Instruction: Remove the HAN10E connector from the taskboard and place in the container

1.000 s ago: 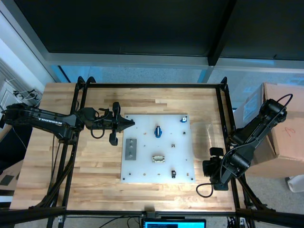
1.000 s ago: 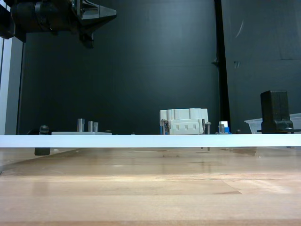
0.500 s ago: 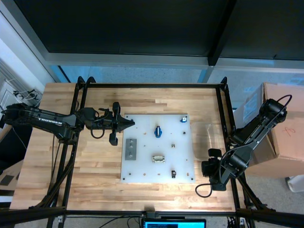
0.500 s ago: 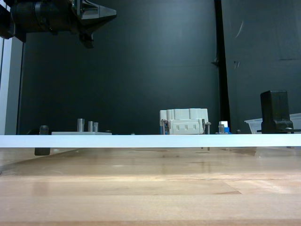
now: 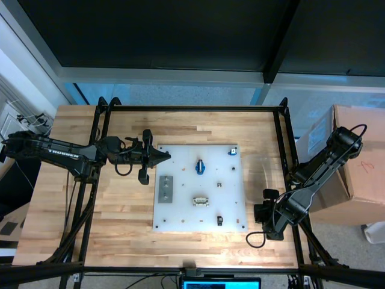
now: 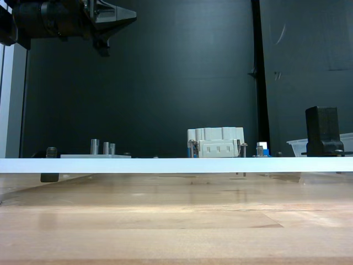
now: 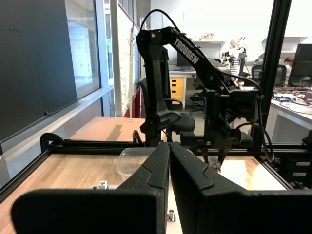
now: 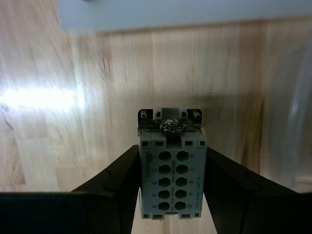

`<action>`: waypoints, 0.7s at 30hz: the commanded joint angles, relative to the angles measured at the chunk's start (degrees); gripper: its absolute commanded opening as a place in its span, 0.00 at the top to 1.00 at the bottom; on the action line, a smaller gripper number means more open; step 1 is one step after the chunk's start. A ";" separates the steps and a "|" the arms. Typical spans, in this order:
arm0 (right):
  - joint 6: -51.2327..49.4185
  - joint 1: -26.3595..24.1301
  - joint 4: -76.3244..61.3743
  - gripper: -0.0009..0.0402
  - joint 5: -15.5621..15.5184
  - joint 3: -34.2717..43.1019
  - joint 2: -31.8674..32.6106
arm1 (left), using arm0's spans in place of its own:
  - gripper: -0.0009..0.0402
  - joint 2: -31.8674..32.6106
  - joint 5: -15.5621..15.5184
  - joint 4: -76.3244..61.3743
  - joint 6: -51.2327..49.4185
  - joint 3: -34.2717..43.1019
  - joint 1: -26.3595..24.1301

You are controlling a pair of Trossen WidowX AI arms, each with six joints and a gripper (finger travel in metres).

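The grey HAN10E connector [image 8: 171,165] with its rows of round holes is held clear of the board between the fingers of my right gripper [image 8: 171,151], over bare wood. In the high view the right gripper [image 5: 265,212] hangs just off the white taskboard's [image 5: 180,220] right edge, near its front corner. A beige connector housing [image 5: 201,201] [image 6: 216,142] still stands on the board. The clear container [image 5: 264,170] [image 7: 132,161] lies on the table right of the board. My left gripper [image 5: 165,155] [image 6: 130,15] [image 7: 169,148] is shut and empty, raised above the board's back left corner.
The board also carries a grey metal block [image 5: 165,188], a blue part [image 5: 200,167] and a small black part [image 5: 220,220] [image 6: 322,131]. A black frame [image 5: 283,138] rims the table. A cardboard box [image 5: 355,162] stands beyond the right edge.
The right arm has shifted slightly left and away from the near edge with the connector in its gripper. The left arm has not moved.
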 commanded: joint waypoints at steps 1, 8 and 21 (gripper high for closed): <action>-0.09 0.00 1.27 0.91 -0.37 -0.85 0.48 | 0.98 0.02 0.00 0.00 0.00 0.00 0.02; 0.15 0.00 1.40 0.66 -0.46 -1.01 0.46 | 0.98 0.02 0.02 0.00 0.00 0.00 0.02; 1.42 -0.04 0.90 0.32 -3.56 -0.74 0.44 | 0.98 0.00 0.00 0.00 0.00 0.00 0.02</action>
